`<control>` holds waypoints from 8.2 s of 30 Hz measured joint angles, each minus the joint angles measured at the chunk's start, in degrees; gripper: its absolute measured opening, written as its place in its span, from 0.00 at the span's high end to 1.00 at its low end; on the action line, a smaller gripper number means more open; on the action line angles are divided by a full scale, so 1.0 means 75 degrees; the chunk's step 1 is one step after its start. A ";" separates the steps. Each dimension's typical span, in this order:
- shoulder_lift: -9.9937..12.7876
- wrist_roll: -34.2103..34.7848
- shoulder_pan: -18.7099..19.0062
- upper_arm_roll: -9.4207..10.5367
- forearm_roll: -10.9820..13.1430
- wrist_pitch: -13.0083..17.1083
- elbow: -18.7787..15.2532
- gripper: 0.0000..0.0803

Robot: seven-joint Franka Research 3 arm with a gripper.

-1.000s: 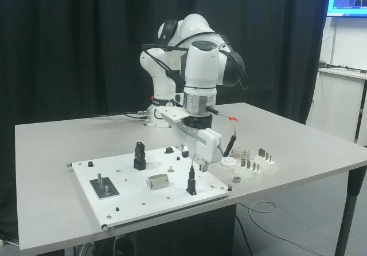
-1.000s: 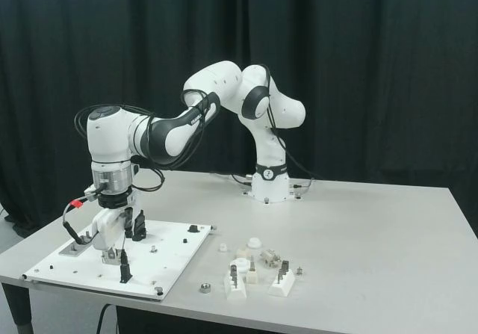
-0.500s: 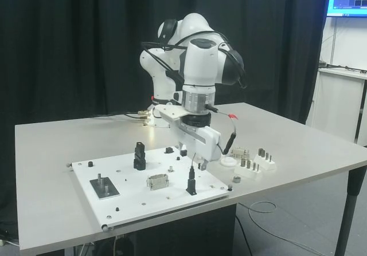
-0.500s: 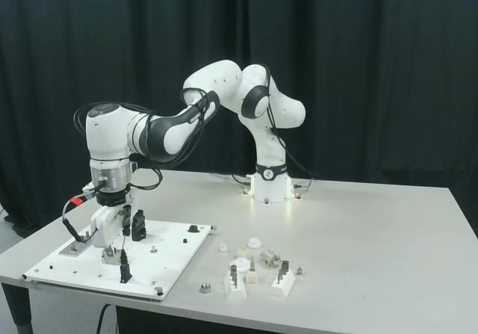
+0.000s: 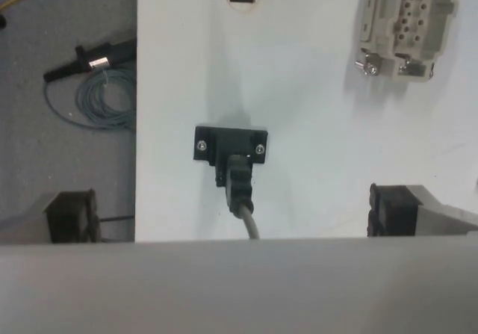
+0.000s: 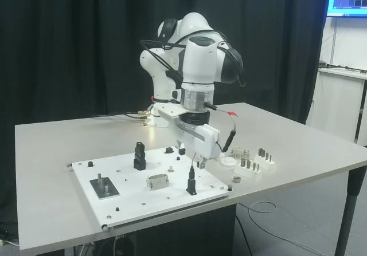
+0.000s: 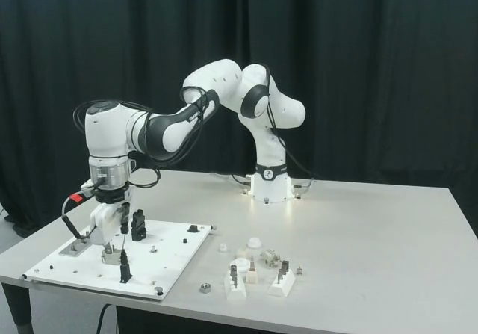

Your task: Pick Ethernet.

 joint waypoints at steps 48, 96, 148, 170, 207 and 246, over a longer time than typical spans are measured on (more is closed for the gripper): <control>-0.0809 0.0004 0.0817 -0.0032 -0.0348 -0.2546 -0.0010 0.00; -0.1644 0.2799 0.1693 0.1272 -0.1790 -0.2569 -0.1456 0.00; -0.3374 0.4167 0.3741 -0.0051 -0.0960 0.1862 -0.5577 0.00; -0.3377 0.3922 0.4407 -0.0240 -0.0580 0.3107 -0.6435 0.00; -0.3379 0.3929 0.4859 -0.0354 -0.0447 0.3967 -0.7174 0.00; -0.3375 0.3704 0.5255 -0.0304 -0.0144 0.5122 -0.8037 0.00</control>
